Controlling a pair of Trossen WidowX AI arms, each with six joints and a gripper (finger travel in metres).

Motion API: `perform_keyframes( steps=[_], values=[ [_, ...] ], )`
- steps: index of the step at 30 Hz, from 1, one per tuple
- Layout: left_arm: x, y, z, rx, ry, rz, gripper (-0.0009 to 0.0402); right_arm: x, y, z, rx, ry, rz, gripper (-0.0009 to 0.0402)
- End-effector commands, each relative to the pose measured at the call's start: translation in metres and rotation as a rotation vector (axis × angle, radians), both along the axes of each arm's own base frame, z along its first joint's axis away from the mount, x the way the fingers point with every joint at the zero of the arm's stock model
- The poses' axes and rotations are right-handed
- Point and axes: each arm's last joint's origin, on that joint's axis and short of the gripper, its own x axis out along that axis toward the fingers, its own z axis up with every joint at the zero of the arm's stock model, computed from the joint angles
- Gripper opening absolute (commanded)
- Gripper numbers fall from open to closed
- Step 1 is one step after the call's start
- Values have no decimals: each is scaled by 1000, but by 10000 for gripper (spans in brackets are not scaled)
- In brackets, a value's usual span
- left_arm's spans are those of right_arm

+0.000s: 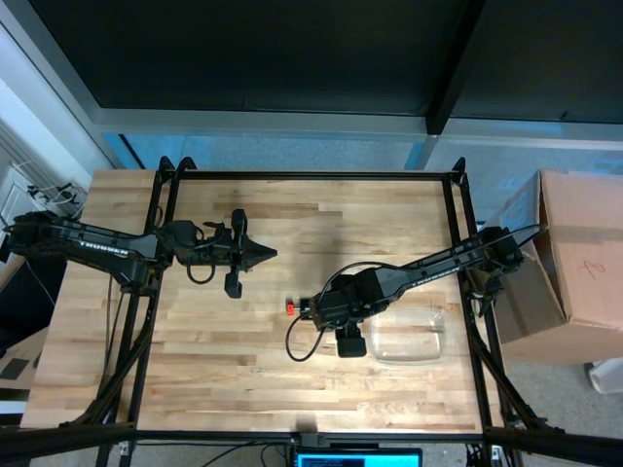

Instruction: Remove the USB-C connector from the USB-C receptacle and place in the container

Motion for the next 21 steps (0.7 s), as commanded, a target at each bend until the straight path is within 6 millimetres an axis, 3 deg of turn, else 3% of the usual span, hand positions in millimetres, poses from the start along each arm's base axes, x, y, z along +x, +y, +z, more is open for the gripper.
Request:
perform_keyframes(
  steps=[1,12,21],
  values=[
    [0,0,0,0,0,0,0,2,2,-4,-3,9,-1,204],
    [0,0,0,0,0,0,0,7,6,-15,-16,10,-1,200],
    [0,0,0,0,0,0,0,7,7,-15,-13,11,-6,153]
  ],
)
